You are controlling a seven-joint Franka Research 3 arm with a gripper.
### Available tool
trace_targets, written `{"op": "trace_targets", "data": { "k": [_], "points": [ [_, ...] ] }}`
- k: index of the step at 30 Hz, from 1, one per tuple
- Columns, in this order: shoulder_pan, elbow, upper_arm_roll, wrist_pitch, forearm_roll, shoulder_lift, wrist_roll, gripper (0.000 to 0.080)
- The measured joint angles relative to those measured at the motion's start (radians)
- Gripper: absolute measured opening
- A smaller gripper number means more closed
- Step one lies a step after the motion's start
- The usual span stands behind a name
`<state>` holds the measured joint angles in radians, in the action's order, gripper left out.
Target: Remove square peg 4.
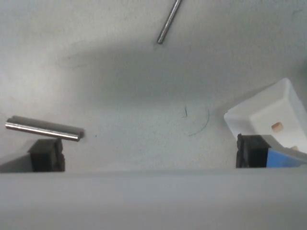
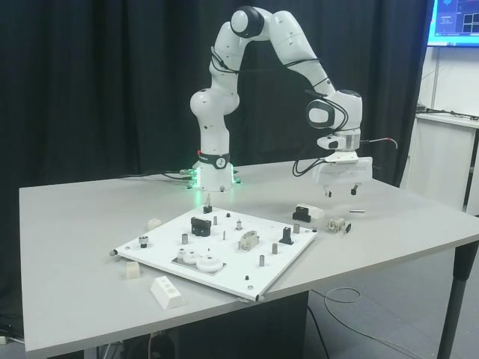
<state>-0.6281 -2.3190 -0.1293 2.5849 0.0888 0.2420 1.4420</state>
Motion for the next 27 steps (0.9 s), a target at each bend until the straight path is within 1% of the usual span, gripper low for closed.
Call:
{"op": "trace_targets", "data": {
  "k": [27],
  "points": [
    [0.000,0.002,0.000,0.000,-0.028,0.000,0.012,0.0800]
  ]
}}
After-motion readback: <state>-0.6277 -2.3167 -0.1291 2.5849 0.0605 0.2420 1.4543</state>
